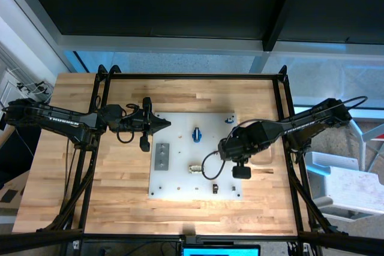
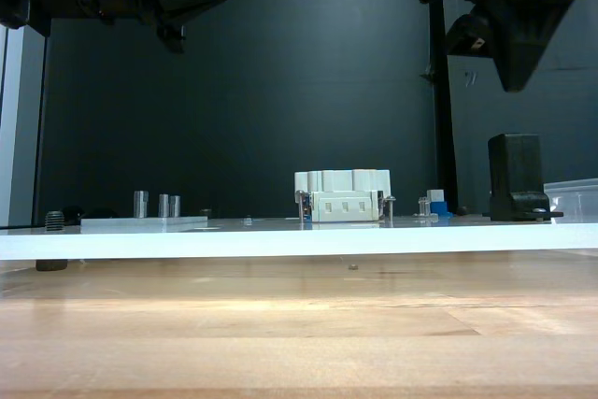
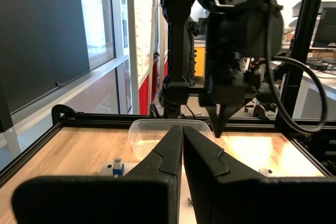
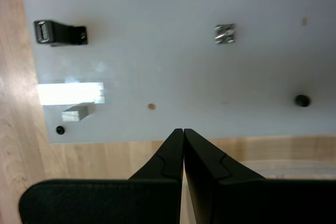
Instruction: Pick the 16mm bar from the taskboard and place it in the container
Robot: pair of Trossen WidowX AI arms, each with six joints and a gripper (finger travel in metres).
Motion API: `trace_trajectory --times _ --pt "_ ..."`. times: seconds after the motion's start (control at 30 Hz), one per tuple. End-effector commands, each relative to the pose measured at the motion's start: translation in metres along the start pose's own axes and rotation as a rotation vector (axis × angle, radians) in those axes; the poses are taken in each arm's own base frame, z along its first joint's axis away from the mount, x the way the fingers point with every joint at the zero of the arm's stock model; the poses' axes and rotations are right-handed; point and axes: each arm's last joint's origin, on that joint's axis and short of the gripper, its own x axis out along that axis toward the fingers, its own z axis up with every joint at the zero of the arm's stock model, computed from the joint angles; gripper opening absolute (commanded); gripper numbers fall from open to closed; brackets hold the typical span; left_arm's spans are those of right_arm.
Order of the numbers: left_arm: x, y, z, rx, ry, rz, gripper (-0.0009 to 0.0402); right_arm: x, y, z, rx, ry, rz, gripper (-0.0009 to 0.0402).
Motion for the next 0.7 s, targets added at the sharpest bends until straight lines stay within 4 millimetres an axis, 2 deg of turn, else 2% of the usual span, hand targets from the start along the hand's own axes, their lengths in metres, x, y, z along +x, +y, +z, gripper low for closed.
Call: trace_trajectory --times 0.03,0.7 --pt "0.0 0.0 0.0 0.0 0.0 0.0 0.0 0.003 0.009 -0.001 0.005 0.004 0.004 0.0" --pt "0.0 0.0 0.0 0.0 0.0 0.0 0.0 0.02 0.06 -0.013 0.002 0.019 0.034 0.0"
